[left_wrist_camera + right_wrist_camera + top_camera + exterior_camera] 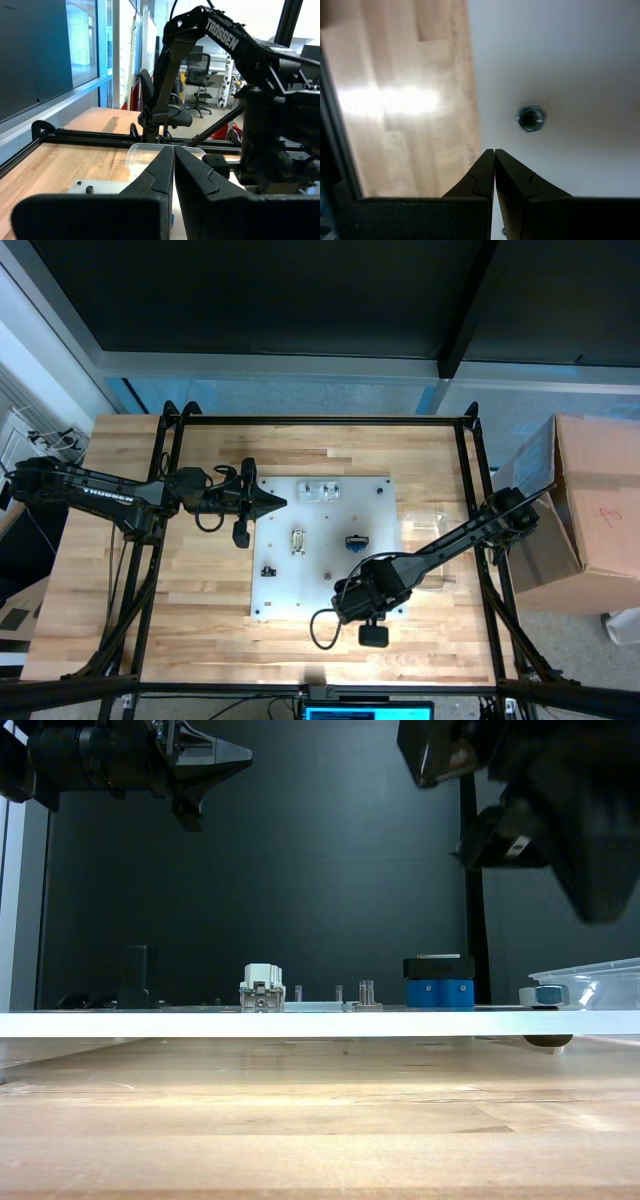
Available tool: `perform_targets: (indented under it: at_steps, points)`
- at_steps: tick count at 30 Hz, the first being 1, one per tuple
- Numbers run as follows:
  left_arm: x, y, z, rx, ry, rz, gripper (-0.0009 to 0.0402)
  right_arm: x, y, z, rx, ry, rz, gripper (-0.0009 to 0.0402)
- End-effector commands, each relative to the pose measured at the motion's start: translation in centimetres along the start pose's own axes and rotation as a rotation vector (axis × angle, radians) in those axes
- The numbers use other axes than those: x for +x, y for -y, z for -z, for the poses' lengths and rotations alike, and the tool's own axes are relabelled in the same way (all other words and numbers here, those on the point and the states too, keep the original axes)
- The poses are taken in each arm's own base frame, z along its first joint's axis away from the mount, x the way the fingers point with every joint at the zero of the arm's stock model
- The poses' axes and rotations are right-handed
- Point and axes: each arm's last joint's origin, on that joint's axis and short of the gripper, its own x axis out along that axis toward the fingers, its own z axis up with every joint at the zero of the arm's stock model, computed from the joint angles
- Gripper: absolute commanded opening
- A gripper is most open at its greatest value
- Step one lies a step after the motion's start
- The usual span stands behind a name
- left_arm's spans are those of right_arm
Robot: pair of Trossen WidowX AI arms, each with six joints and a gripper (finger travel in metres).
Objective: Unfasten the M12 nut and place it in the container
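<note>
A light wooden bench (120,570) is seen, with a white board (300,590) laid flat in the middle of it and a black frame (320,421) set round it. A dark wall is seen behind, and a brown cardboard box (590,510) is stood off the bench, out past the right pincer (494,150). Office chairs (200,62) are seen far beyond the left pincer (174,148). The left pincer is held high over the board's left edge and is clenched with nothing in it. The right pincer is held above the board's near right part, pointed down, and is also clenched on nothing. From above, its tips and the spot under them are hidden by the right arm (470,530). From bench height it is cut off and shown only as a dark blurry shape. The silver nut (530,118) is found on the white board below the right pincer, a little past its tips and off to one side, not touched by them. From bench height the nut is seen low on the board in front of the clear container (600,982). It seems to be run right down on its stud, but that cannot be told for sure.
</note>
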Motion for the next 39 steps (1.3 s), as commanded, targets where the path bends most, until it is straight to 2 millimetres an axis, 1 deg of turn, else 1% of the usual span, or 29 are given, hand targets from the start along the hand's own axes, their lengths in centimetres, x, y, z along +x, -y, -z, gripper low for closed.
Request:
perform_targets:
  at_steps: [1, 8, 17, 26, 32, 34, 36, 39]
  points:
    - [0.0, 0.0, 0.0, 0.000, 0.000, 0.000, 0.0000, 0.0, -0.1, 0.0, 0.004, 0.007, -0.004, 0.0000]
    - [0.0, 0.0, 0.0, 0.000, 0.000, 0.000, 0.0000, 1.8, -0.1, 0.0, -0.008, -0.028, 0.024, 0.0000]
    - [0.0, 0.0, 0.0, 0.000, 0.000, 0.000, 0.0000, 2.6, 0.1, 0.1, -0.007, -0.015, 0.025, 0.0000]
    - [0.0, 0.0, 0.0, 0.000, 0.000, 0.000, 0.0000, 3.1, 0.3, 0.2, -0.008, 0.000, 0.043, 0.0000]
    - [0.0, 0.0, 0.0, 0.000, 0.000, 0.000, 0.0000, 3.1, 0.4, 0.3, -0.009, 0.002, 0.067, 0.0000]
    - [0.0, 0.0, 0.0, 0.000, 0.000, 0.000, 0.0000, 2.8, 0.8, 0.4, 0.007, 0.028, 0.161, 0.0000]
    - [0.0, 0.0, 0.0, 0.000, 0.000, 0.000, 0.0000, 2.0, 1.1, 0.6, 0.027, 0.057, 0.255, 0.0000]
    - [0.0, 0.0, 0.0, 0.000, 0.000, 0.000, 0.0000, 1.0, 1.3, 0.7, 0.037, 0.069, 0.313, 0.0000]
